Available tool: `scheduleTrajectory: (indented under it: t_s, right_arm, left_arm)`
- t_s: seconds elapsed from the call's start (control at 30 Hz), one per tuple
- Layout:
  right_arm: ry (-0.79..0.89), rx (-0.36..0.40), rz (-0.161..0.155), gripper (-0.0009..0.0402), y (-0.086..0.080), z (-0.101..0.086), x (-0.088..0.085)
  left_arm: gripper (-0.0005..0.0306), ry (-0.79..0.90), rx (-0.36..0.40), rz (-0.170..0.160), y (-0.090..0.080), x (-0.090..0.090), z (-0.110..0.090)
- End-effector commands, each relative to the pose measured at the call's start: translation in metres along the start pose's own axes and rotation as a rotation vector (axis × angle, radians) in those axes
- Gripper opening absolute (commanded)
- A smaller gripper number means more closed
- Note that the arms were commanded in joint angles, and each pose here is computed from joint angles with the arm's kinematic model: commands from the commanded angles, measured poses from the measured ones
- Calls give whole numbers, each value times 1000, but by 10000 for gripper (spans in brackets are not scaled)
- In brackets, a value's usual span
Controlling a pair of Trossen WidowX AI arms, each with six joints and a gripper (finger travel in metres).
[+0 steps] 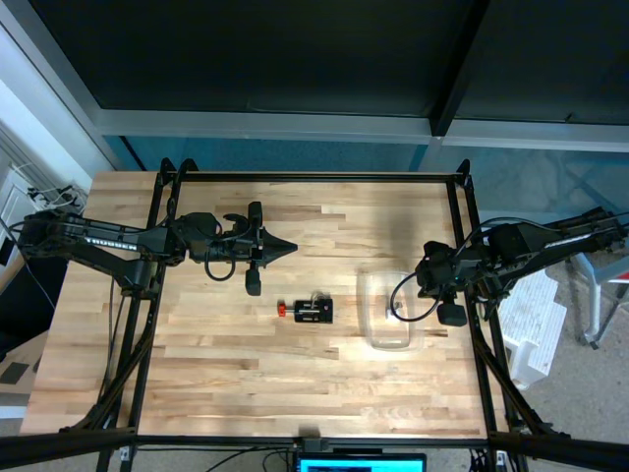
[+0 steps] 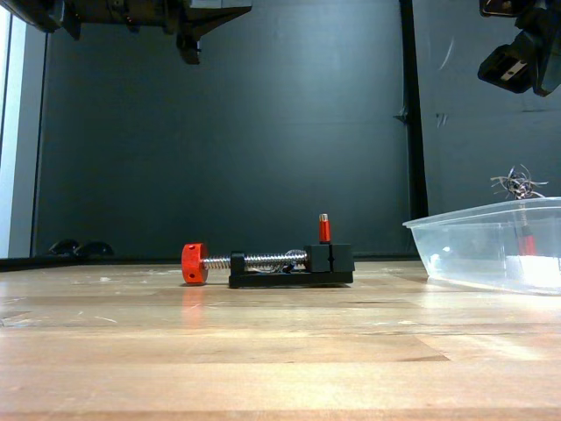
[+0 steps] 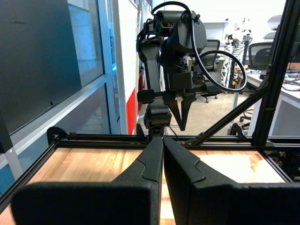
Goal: Pick the rca connector and install on the hub
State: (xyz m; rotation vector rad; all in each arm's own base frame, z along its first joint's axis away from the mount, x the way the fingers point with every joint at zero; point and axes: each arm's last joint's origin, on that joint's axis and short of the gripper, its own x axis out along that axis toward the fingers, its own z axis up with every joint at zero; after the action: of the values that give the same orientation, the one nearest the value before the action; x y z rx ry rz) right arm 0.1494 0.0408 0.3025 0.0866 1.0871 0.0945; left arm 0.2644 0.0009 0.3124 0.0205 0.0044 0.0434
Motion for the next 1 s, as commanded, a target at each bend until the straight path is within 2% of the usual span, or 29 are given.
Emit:
scheduleTrajectory:
  t_s: [0.03,0.13,0.2,0.27,0.47,0.53,0.77,1.0]
  right_arm:
    - [2,2,-2,0,0,0,1]
    - [10,3,-9,8,0,1,3]
    - [22,11,-30,23,0,1,6]
    - [42,13,-49,44,0,1,10]
    - [121,13,-71,114,2,6,29]
    - [147,11,-94,134,2,8,36]
    - [185,-1,-99,184,7,14,63]
    - [233,-6,-106,188,12,9,89]
  left_arm:
    - [0,0,0,0,0,0,0]
    - [0,0,0,1,0,0,0]
    - [0,0,0,0,0,0,0]
    - [0,0,0,0,0,0,0]
    - [0,0,0,0,0,0,0]
    - [0,0,0,0,0,0,0]
    - [0,0,0,0,0,0,0]
    - [0,0,0,0,0,0,0]
